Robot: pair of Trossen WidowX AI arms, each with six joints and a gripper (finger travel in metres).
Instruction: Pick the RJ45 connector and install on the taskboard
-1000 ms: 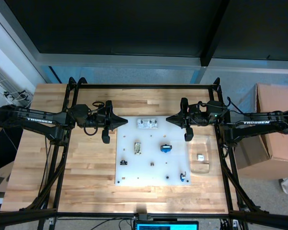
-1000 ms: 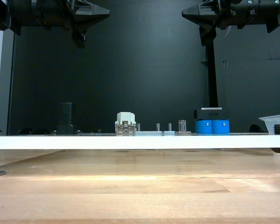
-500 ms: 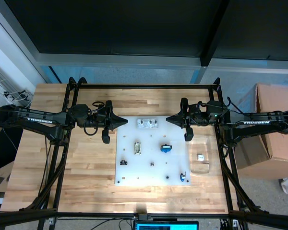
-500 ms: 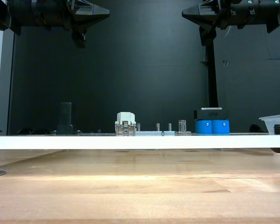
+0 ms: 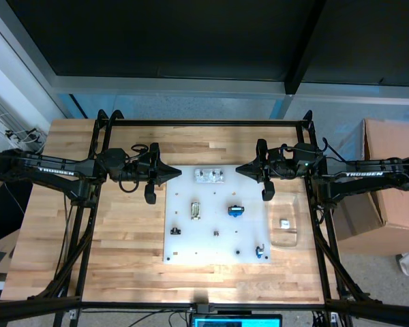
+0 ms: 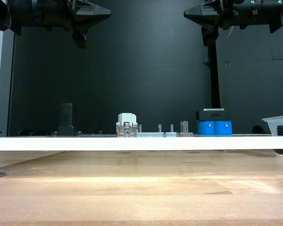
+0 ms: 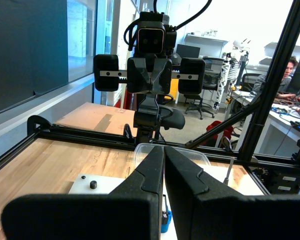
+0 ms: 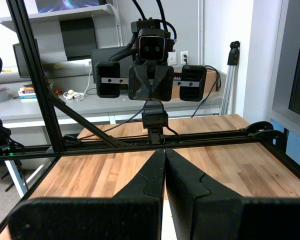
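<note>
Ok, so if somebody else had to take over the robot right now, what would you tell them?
Left tool: shut, empty, raised over the white board near its far left corner.
Right tool: shut, empty, raised over the board's far edge, towards the right.
RJ45 connector: a grey piece covers the blue jack at the board's near right corner, so it looks plugged in. I cannot tell how deep.
Clear tray: only the white block shows, with nothing dark on it.
Done: pick and insertion, it seems.
Left: check that the connector is fully seated.
</note>
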